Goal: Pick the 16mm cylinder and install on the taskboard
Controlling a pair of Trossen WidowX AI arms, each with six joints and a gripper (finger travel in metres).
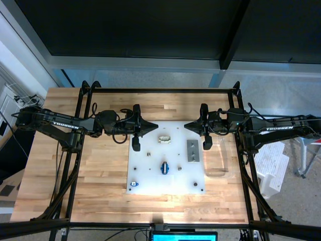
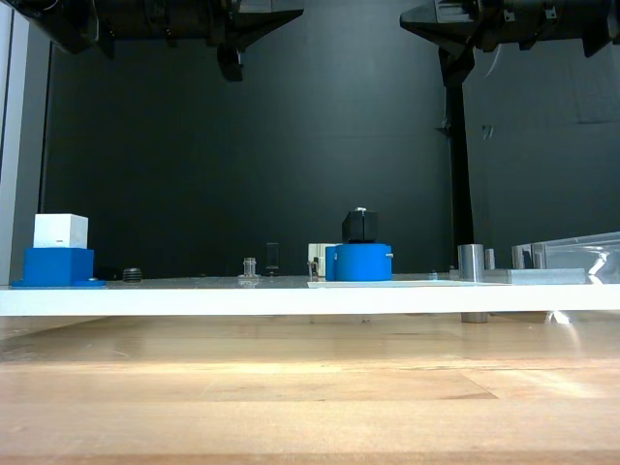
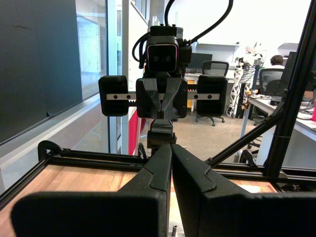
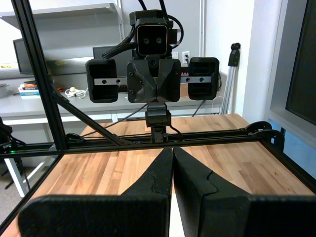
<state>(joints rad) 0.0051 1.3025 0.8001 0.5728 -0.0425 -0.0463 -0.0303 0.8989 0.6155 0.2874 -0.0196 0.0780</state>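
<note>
The taskboard is a white square plate lying mid-table. A tiny silver peg, the 16mm cylinder, stands upright on it just right of the blue fitting. My left gripper hangs high over the board's far left edge, shut and empty, pointing right. Facing it tip to tip with a small gap, my right gripper is also shut and empty. Both are far above the cylinder.
A grey metal block and a beige connector sit on the board. A white cube on a blue base stands at its near left corner. A clear plastic tray lies right of the board. A black frame rings the table.
</note>
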